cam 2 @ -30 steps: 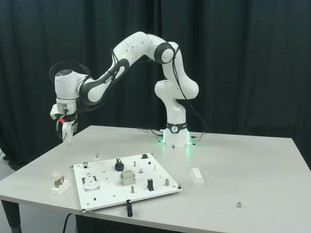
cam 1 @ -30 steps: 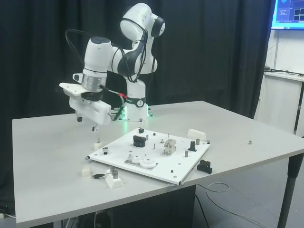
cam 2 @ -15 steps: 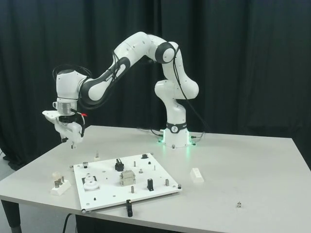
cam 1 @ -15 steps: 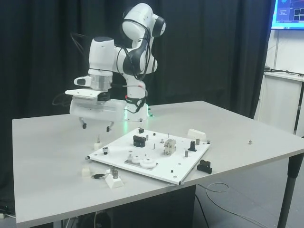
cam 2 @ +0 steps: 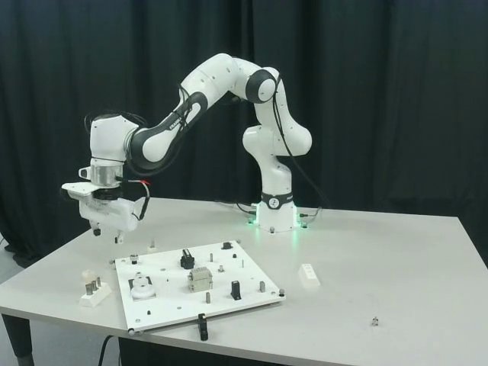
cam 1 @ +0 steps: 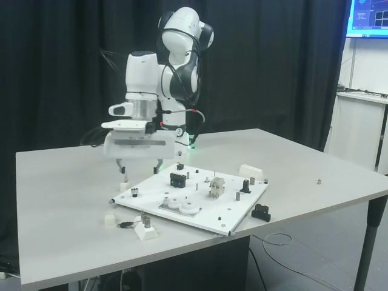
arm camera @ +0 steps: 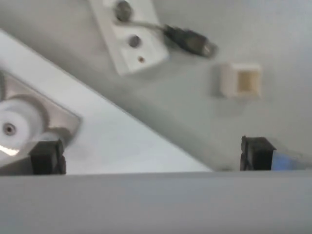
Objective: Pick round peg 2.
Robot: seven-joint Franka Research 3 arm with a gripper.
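Note:
A small white holder block (arm camera: 129,34) carries two short grey round pegs (arm camera: 134,41); I cannot tell which is peg 2. In the room views the holder (cam 1: 145,230) (cam 2: 94,293) stands on the grey table just off the left corner of the white board (cam 1: 200,197) (cam 2: 198,293). My gripper (cam 1: 139,167) (cam 2: 106,235) (arm camera: 152,155) hangs open and empty above that corner, well above the holder. Both black fingertips (arm camera: 47,157) show, spread wide apart.
A small white cube (arm camera: 240,80) (cam 1: 110,218) and a black plug on a thin cable (arm camera: 190,40) (cam 1: 125,225) lie beside the holder. White gears (arm camera: 12,124) (cam 1: 185,208) sit on the board. A white block (cam 1: 250,170) and a black piece (cam 1: 261,211) lie at the board's right.
The arm has swung from over the table's left part toward the board, the wrist has turned, and the gripper now hangs lower near the board's left corner.

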